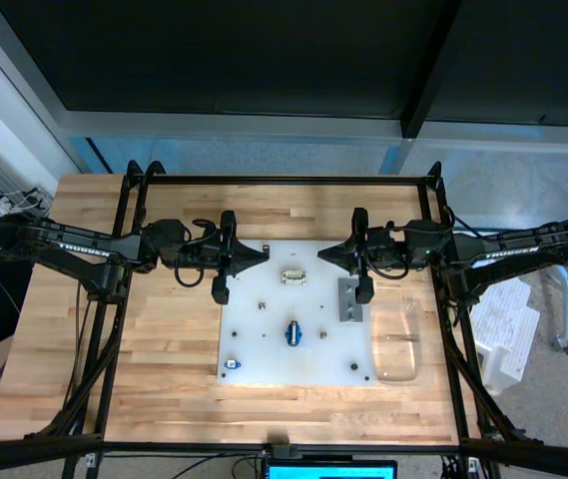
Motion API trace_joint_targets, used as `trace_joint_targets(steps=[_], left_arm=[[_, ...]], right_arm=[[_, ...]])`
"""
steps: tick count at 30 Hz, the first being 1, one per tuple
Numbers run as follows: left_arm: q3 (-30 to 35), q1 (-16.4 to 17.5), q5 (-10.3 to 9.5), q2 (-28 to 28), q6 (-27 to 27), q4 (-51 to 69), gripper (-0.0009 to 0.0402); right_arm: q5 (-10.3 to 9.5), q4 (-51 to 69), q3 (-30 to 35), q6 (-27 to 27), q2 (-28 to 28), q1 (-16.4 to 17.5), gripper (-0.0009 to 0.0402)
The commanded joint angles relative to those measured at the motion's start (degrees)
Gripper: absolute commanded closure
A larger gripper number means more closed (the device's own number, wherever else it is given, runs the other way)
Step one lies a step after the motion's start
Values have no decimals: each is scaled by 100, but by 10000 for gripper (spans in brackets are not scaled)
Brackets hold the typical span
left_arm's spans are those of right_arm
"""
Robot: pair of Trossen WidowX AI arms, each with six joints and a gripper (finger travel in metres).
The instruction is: Pick the 16mm cylinder and install on the taskboard
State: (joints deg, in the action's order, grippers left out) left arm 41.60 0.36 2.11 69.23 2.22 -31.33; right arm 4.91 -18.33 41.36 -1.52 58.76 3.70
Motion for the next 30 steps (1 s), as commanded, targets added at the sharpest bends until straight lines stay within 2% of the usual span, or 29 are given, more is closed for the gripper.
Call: trace_joint_targets(steps=[1,8,26,29,30], left_arm=[[2,2,2,0,0,-2,392],[2,0,2,0,0,-2,392],[2,0,2,0,0,0,392],[2,0,2,0,-2,-2,392],[2,2,2,0,0,-2,392]], right_arm=[[4,-118,-120,-74,2,2,393],[11,-299,-341,-155,2,2,393],[-9,-328,-249,-186,-17,0,393],[-203,-291,-249,-210,-15,-13,393],[-210,-295,-249,-208,-20,-26,393]])
